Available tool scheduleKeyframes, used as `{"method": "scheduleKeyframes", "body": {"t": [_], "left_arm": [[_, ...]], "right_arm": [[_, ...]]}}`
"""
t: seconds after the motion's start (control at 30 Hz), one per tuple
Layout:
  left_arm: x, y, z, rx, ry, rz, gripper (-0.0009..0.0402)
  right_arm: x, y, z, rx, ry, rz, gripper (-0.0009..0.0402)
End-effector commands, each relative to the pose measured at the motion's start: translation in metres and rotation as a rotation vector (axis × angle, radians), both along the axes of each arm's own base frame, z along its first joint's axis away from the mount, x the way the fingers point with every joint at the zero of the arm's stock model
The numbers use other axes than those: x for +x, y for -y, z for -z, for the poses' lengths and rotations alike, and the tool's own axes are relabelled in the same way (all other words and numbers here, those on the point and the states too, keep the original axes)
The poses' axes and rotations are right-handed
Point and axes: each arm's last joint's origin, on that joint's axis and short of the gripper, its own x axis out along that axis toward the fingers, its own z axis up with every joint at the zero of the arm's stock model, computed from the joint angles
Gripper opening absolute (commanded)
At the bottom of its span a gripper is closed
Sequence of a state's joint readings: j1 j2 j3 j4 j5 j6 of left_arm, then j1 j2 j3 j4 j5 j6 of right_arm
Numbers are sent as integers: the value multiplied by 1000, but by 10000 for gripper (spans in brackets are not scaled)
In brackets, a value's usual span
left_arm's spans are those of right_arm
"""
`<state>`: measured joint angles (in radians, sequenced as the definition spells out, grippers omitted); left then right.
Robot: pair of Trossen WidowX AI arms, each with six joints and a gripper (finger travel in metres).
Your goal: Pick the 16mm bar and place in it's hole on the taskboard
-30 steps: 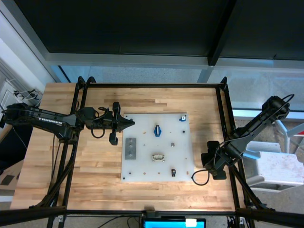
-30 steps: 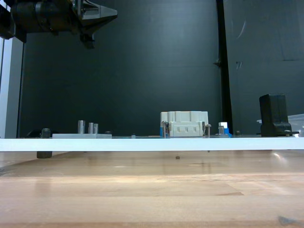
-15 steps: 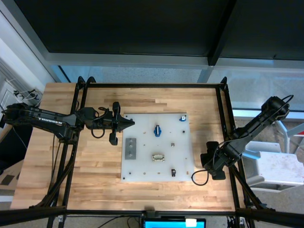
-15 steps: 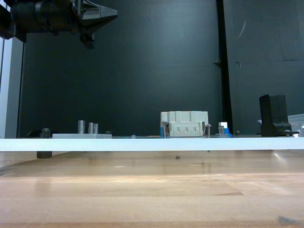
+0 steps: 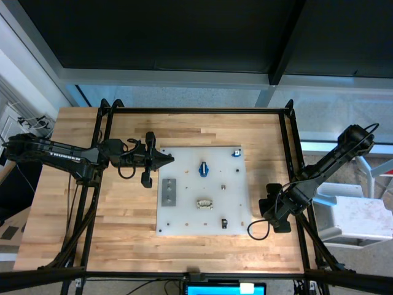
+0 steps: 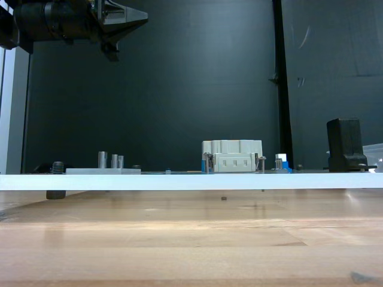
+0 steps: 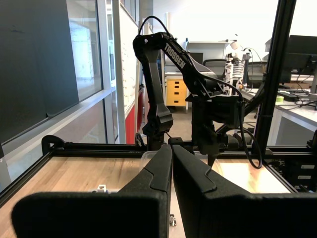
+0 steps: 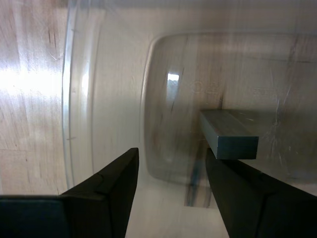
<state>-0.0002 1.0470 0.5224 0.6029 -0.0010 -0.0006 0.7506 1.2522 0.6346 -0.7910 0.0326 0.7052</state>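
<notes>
The 16mm bar (image 8: 230,134), a grey square-ended piece, lies free inside a clear plastic container (image 8: 114,99), clear of the taskboard. My right gripper (image 8: 171,198) hangs open over that container, and the bar's end sits just ahead of one finger (image 8: 247,198), not between the two. From above, the right gripper (image 5: 274,209) is off the right edge of the white taskboard (image 5: 184,215). My left gripper (image 5: 167,160) is shut on nothing, raised high over the board's left edge (image 6: 140,17), its fingers (image 7: 163,163) pressed together.
On the taskboard are a grey block (image 5: 167,192) with short metal pegs (image 6: 103,159), a blue part (image 5: 203,168), a beige connector (image 6: 232,155) and a black part (image 6: 345,143). Black frame rails (image 5: 288,141) border the table.
The right gripper has shifted very slightly toward the board. The left arm has not moved.
</notes>
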Motion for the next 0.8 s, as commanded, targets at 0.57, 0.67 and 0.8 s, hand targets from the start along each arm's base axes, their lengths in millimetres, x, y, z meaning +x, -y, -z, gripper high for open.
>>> {"method": "scheduleKeyframes", "body": {"t": [0.57, 0.67, 0.8], "left_arm": [[0, 0, 0, 0, 0, 0, 0], [0, 0, 0, 0, 0, 0, 0], [0, 0, 0, 0, 0, 0, 0]], "right_arm": [[0, 0, 1, -1, 2, -6, 50], [0, 0, 1, -1, 3, -5, 31], [0, 0, 1, -1, 2, -5, 5]]}}
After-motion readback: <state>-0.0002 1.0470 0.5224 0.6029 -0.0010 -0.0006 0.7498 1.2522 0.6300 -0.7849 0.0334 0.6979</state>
